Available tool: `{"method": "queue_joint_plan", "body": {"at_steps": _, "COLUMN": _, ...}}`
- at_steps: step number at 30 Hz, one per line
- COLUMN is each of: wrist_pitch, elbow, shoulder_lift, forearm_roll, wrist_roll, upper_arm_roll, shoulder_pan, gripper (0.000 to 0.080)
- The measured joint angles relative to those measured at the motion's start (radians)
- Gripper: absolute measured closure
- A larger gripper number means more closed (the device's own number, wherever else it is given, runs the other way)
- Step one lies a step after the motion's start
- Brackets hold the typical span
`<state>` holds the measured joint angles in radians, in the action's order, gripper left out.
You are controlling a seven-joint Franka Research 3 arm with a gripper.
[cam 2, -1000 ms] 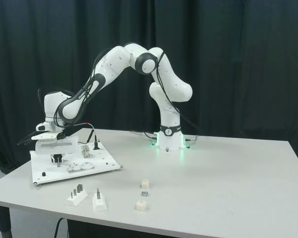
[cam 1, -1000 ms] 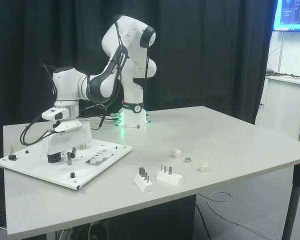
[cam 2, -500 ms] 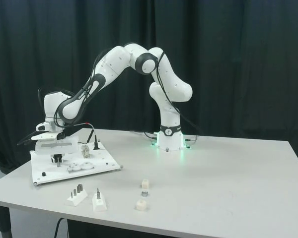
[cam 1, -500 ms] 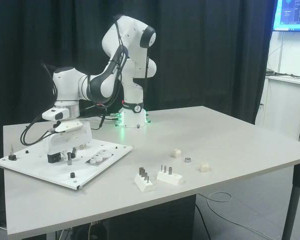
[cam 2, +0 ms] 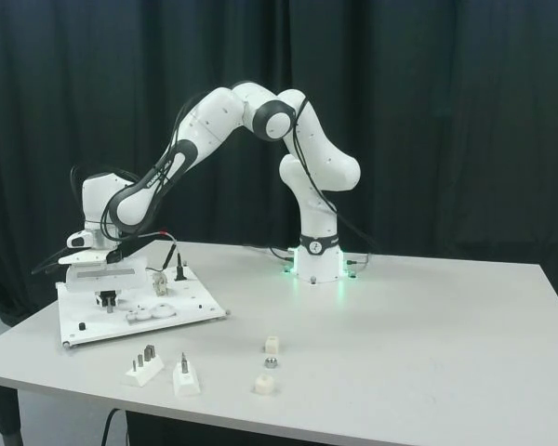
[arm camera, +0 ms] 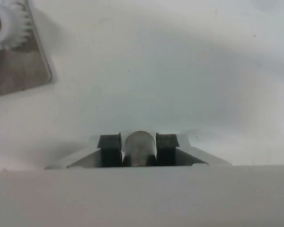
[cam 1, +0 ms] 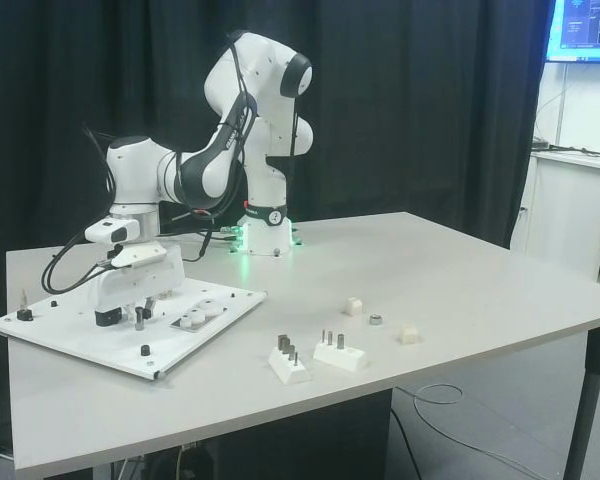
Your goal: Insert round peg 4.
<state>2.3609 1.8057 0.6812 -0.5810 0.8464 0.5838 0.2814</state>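
Grey round peg (arm camera: 140,147) is clamped between the gripper (arm camera: 140,150) fingers above the white board (cam 1: 80,340); hole alignment is judged next, toward six o'clock.

On your grey desk (cam 1: 460,290) you have two white peg holders (cam 1: 289,364) (cam 1: 340,352) side by side near the front edge, two small white blocks (cam 1: 353,305) (cam 1: 409,334) and a small ring (cam 1: 376,320) between them. A screen (cam 1: 583,30) glows behind.
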Motion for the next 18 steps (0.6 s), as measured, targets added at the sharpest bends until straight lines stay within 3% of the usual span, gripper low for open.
{"method": "queue_joint_plan", "body": {"at_steps": 11, "wrist_pitch": -0.002, "elbow": -0.009, "shoulder_lift": 0.005, "forearm_roll": -0.003, "wrist_roll": -0.02, "upper_arm_roll": 0.0, "shoulder_pan": 0.0, "gripper": 0.0649}}
{"method": "queue_joint_plan", "body": {"at_steps": 12, "wrist_pitch": -0.004, "elbow": -0.012, "shoulder_lift": 0.005, "forearm_roll": -0.003, "wrist_roll": -0.024, "upper_arm_roll": 0.0, "shoulder_pan": 0.0, "gripper": 0.0376}}
{"method": "queue_joint_plan", "body": {"at_steps": 17, "wrist_pitch": -0.022, "elbow": -0.03, "shoulder_lift": 0.001, "forearm_roll": -0.003, "wrist_roll": -0.041, "upper_arm_roll": 0.001, "shoulder_pan": -0.002, "gripper": 0.0376}}
{"method": "queue_joint_plan", "body": {"at_steps": 18, "wrist_pitch": -0.027, "elbow": -0.034, "shoulder_lift": 0.0, "forearm_roll": -0.003, "wrist_roll": -0.042, "upper_arm_roll": 0.002, "shoulder_pan": -0.002, "gripper": 0.0072}}
